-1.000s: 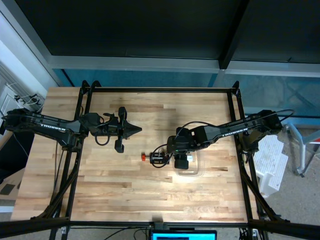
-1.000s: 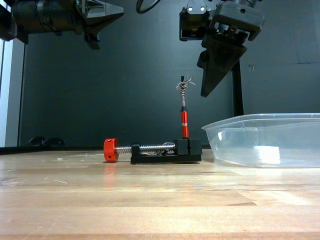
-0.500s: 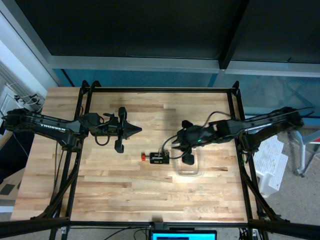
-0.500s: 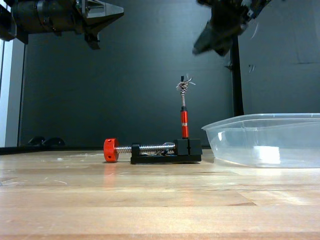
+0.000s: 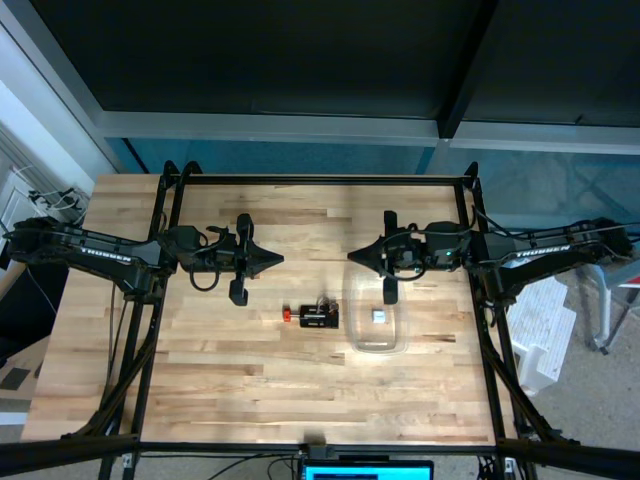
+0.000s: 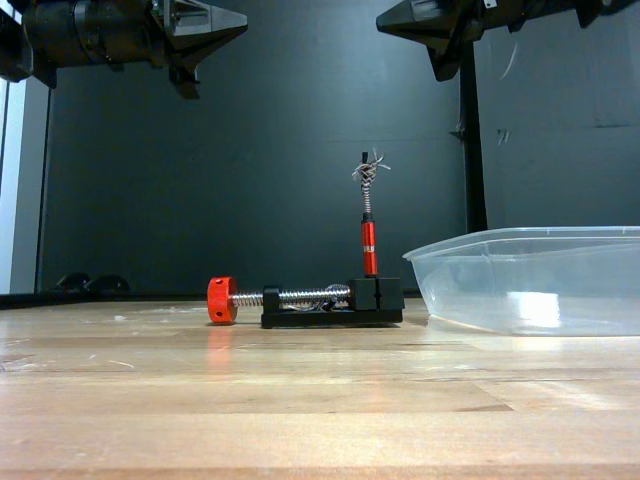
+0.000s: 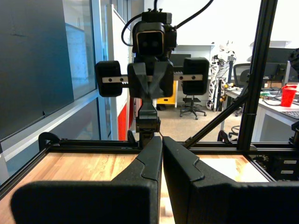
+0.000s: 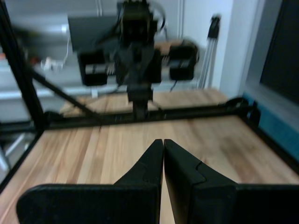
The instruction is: Pick the rca connector and install on the hub
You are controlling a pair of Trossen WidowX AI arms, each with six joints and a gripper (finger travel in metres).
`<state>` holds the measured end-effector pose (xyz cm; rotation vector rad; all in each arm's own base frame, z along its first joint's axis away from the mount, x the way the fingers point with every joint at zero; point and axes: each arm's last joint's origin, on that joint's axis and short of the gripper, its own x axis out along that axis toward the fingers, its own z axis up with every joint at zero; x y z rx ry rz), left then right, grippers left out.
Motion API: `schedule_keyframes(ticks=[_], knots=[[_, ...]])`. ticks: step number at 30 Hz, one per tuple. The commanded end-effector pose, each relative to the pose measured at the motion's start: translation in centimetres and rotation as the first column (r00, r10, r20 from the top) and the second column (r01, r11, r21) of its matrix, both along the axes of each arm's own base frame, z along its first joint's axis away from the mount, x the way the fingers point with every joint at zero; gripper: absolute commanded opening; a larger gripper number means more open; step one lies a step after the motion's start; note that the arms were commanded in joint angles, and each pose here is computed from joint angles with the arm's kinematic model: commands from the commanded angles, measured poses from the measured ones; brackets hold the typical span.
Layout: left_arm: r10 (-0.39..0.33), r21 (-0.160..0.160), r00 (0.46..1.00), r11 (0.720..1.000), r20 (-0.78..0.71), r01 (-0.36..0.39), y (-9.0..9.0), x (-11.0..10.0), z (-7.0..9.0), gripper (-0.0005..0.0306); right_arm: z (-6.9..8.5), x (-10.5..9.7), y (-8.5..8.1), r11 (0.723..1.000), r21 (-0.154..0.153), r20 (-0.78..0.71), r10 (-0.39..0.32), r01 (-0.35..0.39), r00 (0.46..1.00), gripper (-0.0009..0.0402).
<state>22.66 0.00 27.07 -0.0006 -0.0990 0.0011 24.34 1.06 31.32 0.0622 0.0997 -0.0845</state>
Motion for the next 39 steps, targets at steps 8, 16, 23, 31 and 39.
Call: schedule_keyframes(ticks=[8,16,23,31,39], knots=[[0.0,0.0,1.0,1.0,0.0,0.0,0.0,0.0,0.0,0.0,-1.3,-1.6,-0.7,1.0,-0.004,0.123,-0.022,0.023,0.992,0.0],[0.0,0.0,1.0,1.0,0.0,0.0,0.0,0.0,0.0,0.0,-2.5,-1.9,-0.7,1.0,0.002,0.136,-0.006,0.005,0.991,0.0],[0.0,0.0,1.0,1.0,0.0,0.0,0.0,0.0,0.0,0.0,-2.6,-1.9,-0.6,1.0,0.003,0.127,0.027,-0.027,0.992,0.0],[0.0,0.0,1.0,1.0,0.0,0.0,0.0,0.0,0.0,0.0,-2.6,-1.9,-0.6,1.0,0.004,0.121,0.027,-0.027,0.992,0.0],[0.0,0.0,1.0,1.0,0.0,0.0,0.0,0.0,0.0,0.0,-2.7,-1.9,-0.6,1.0,0.004,0.117,0.027,-0.028,0.993,0.0]])
